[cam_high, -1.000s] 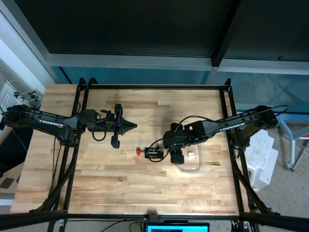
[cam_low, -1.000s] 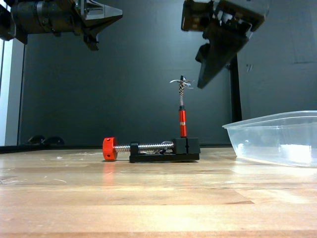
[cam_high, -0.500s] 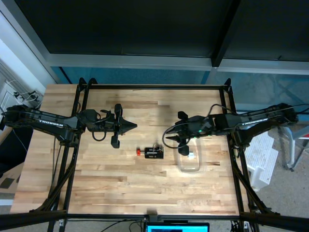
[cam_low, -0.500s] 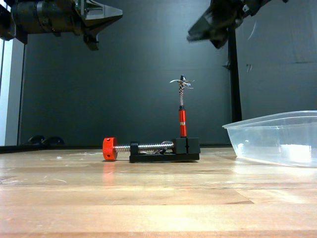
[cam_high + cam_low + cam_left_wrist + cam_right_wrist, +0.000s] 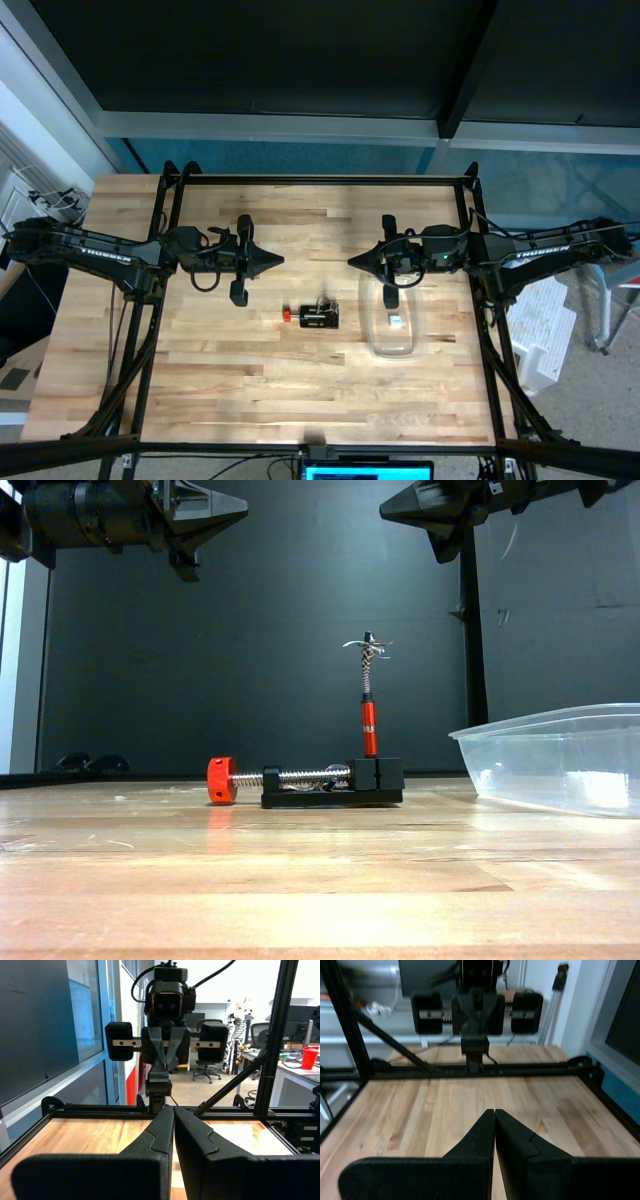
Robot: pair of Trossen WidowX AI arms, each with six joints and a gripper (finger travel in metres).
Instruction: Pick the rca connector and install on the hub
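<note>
Right gripper (image 5: 354, 262), fingers pressed together on nothing, hangs high over the table (image 5: 250, 385) right of its middle. It points at the left gripper (image 5: 277, 261), which is also closed and empty, their tips apart. The rca connector (image 5: 369, 728) – red barrel, braided wire above – stands upright in the hub (image 5: 330, 785) at the end away from its red knob. It is well below the right gripper and nearer the table's near edge. A clear plastic tray (image 5: 372, 346) lies near the hub's right.

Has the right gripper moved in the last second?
Yes: the right gripper, jaws shut, rose and drew back from the small black hub toward the table's far edge. Left gripper hovers opposite, shut.
</note>
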